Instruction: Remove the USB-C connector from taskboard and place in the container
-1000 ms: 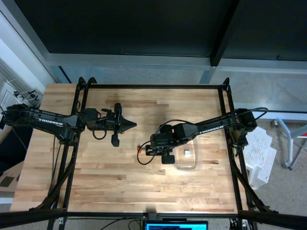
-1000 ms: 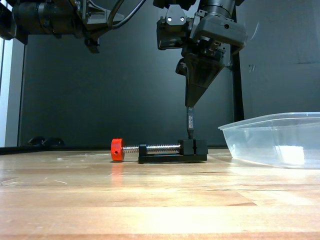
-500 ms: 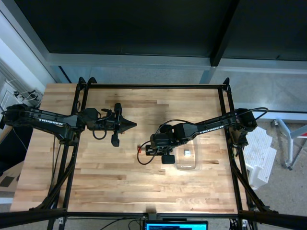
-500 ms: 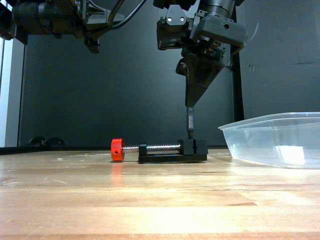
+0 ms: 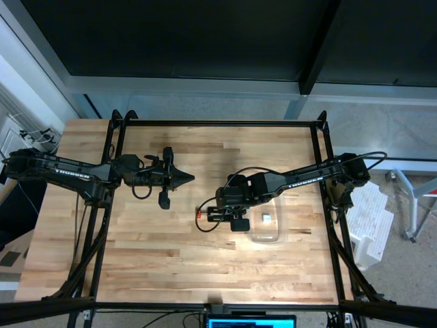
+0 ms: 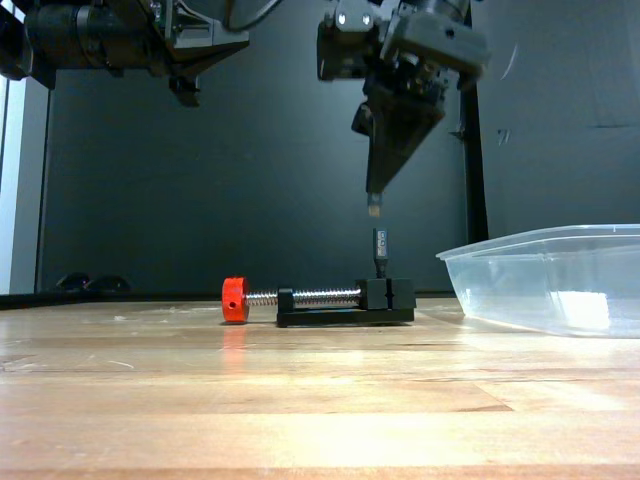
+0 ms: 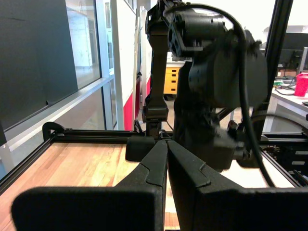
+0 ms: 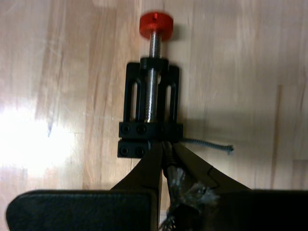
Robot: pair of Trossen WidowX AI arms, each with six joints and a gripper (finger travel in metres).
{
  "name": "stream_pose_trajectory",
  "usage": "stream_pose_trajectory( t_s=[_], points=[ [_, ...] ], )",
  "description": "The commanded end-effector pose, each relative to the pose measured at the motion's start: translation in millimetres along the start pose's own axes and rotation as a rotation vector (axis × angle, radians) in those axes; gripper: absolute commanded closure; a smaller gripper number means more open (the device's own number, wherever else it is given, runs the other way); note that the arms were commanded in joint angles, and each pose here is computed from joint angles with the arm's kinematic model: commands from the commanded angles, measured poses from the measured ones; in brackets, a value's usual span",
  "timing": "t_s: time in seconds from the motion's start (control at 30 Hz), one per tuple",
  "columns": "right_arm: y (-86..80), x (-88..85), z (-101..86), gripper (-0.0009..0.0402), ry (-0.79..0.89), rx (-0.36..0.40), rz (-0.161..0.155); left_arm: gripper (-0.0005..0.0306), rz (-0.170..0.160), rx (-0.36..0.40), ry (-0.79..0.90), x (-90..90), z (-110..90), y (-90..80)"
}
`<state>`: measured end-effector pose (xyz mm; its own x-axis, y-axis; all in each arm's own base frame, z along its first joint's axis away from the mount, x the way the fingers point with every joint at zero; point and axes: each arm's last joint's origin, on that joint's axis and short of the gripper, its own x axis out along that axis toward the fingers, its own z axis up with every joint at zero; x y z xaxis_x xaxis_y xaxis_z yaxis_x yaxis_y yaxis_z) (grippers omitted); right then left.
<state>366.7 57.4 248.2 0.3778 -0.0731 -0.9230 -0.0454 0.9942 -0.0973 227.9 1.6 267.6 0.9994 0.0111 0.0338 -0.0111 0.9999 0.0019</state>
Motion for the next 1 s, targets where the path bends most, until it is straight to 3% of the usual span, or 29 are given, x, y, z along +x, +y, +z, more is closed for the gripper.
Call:
stream_pose_trajectory(
  t_s=[0.03,0.5,0.83,1.0],
  points=[
    [-0.4,-4.7,-0.1,0.0393,-0.009,0.001,0.005,0.03,0.0,0.0,0.0,0.1,0,0.0],
    [-1.2,-23.9,-8.9,0.0393,-0.014,0.011,0.008,0.03,0.0,0.0,0.0,0.1,0,0.0],
    [-2.5,-46.5,-49.8,0.0393,-0.024,0.036,0.006,0.03,0.0,0.0,-0.001,0.0,0,0.1],
    [-4.4,-47.9,-68.3,0.0393,-0.009,0.047,0.001,0.03,0.0,0.0,0.001,0.1,0,0.1]
  ],
)
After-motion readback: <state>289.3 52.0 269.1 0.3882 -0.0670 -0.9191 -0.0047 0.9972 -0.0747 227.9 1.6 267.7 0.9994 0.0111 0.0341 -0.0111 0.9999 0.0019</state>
